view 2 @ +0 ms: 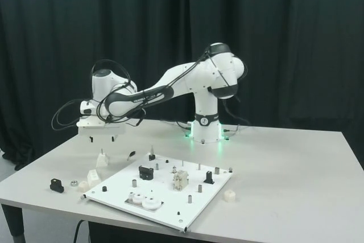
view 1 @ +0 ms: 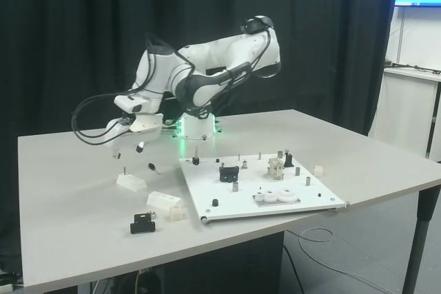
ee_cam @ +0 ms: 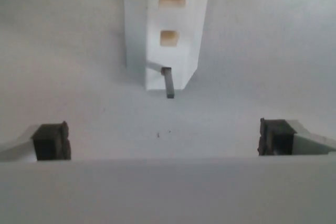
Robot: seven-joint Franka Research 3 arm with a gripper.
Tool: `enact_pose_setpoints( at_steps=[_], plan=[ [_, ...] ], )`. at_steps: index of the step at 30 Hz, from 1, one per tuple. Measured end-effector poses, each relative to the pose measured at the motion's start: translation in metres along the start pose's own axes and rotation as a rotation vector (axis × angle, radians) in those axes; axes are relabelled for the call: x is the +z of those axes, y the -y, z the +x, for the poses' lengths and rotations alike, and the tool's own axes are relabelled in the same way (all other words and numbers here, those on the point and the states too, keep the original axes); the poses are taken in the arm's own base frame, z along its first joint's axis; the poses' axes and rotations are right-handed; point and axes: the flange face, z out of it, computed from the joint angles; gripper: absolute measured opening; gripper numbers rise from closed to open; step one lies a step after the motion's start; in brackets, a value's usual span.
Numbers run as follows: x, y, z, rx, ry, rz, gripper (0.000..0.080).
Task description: Pick square peg 1.
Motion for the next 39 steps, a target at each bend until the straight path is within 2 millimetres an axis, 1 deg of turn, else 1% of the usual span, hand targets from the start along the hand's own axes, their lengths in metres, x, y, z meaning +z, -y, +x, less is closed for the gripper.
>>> enact_pose_setpoints(
  at_steps=[8,17,22,30,39],
  plan=[
    [0.018,-0.013,0.0,0.003,-0.025,0.045,0.08],
    [0.033,-0.016,0.009,0.006,-0.042,0.088,0.08],
    [0.04,-0.02,0.01,0.009,-0.035,0.1,0.08],
    [0.047,-0.023,0.009,0.016,-0.026,0.119,0.08],
    [0.049,-0.023,0.01,0.016,-0.024,0.129,0.08]
  ],
)
